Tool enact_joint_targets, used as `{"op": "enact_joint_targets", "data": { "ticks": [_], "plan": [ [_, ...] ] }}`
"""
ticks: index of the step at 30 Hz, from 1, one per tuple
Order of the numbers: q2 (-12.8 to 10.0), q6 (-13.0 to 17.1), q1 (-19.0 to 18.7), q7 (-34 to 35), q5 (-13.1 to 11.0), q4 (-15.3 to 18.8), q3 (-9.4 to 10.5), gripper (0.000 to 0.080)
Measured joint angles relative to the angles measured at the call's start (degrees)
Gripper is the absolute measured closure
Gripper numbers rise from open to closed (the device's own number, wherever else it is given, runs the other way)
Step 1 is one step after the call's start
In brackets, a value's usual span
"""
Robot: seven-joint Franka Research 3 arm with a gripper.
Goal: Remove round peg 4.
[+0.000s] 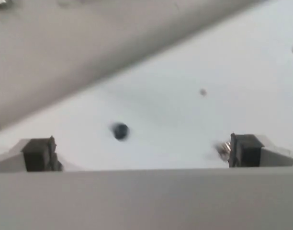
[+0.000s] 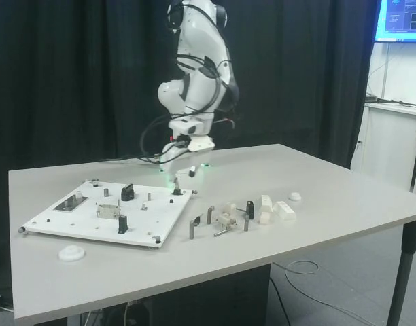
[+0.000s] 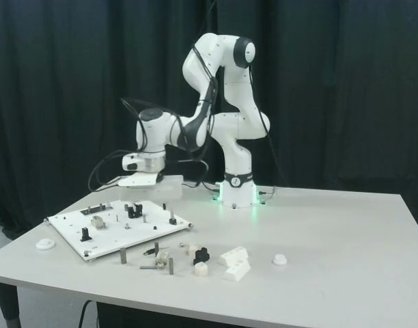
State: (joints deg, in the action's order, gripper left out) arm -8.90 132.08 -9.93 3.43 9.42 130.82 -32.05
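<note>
Round peg 4 cannot be singled out for sure; several small upright pegs stand on the white board (image 2: 92, 224), and the dark one (image 2: 175, 191) near the board's far corner, directly below the gripper (image 2: 183, 165), is the likeliest. In the wrist view a dark round spot (image 1: 120, 131) shows on the board (image 1: 194, 115) between the two fingertips, too blurred to say whether it is a peg top or a hole. The lower part of the wrist view is blocked by the gripper's own body.

On the board: a black block (image 2: 126, 192) near the middle, another black block (image 2: 122, 223) toward the near edge, a grey metal fixture (image 2: 108, 211) between them, and a flat grey piece (image 2: 70, 202) on the side far from the gripper. Off the board, on the grey table (image 2: 344, 204): a white round disc (image 2: 71, 253) by the board's near corner, loose grey pegs (image 2: 209, 216) just beside the board's edge, white blocks (image 2: 274, 208) farther out, and a small white cap (image 2: 294, 196) beyond those. From the second room view the arm's white base (image 3: 238, 188) stands behind the board (image 3: 65, 225), green light at its foot.

Gripper hangs above the board's far corner, not touching anything. Fingers (image 1: 39, 153) spread wide apart, nothing held between them.
</note>
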Motion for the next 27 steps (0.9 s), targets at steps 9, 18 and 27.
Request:
{"op": "enact_joint_targets", "data": {
  "ticks": [9,18,27],
  "plan": [
    [0.28,0.81,2.76,-7.53,0.40,0.32,-3.71,0.0003],
    [0.28,3.76,4.01,-14.44,0.85,1.38,-9.19,0.0003],
    [0.23,7.57,4.72,-23.37,0.86,3.09,-14.58,0.0003]
  ]
}}
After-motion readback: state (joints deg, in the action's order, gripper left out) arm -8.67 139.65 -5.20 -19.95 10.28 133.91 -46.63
